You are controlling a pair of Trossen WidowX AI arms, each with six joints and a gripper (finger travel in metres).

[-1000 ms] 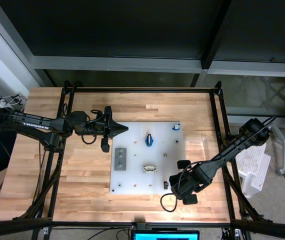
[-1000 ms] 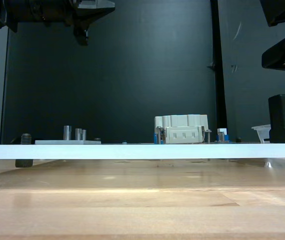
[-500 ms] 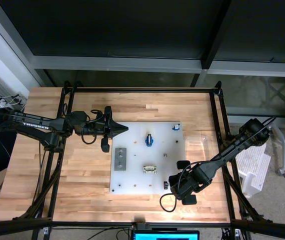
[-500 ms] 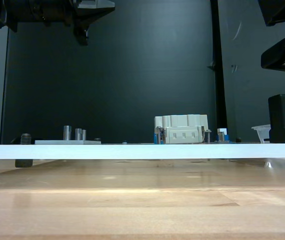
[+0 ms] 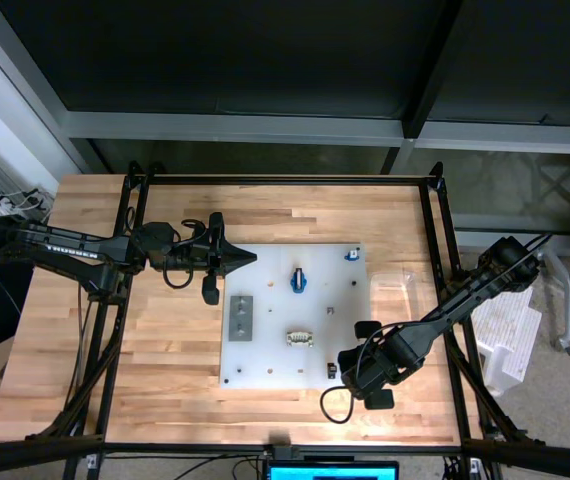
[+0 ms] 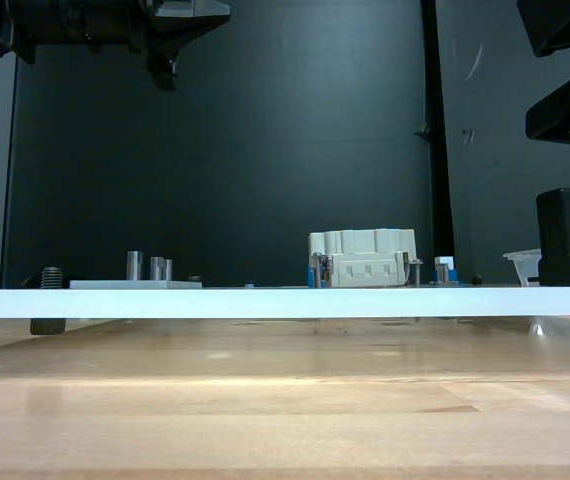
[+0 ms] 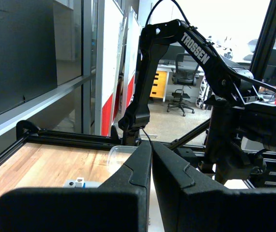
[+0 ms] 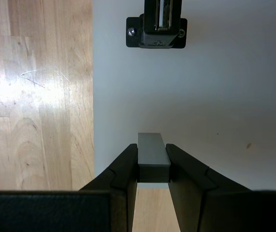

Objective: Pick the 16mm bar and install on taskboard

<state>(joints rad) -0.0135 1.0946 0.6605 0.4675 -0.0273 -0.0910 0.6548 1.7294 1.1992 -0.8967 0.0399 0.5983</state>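
Bare board (image 8: 210, 96) between bar (image 8: 153, 155) and socket (image 8: 156, 26)

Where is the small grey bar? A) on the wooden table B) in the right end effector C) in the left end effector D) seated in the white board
B: right end effector, over the board's near edge, grips the grey bar; left end effector, shut, empty, hovers at its far-left corner.

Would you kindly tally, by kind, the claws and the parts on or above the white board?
Claws: 2, left claw shut above the board's far left corner, right claw over its near right corner.
16mm bar: 1, held in the right claw.
Blue parts: 2.
Grey peg block: 1.
Beige connector: 1.
Black socket: 1.
Total: 8, tiny hardware aside.
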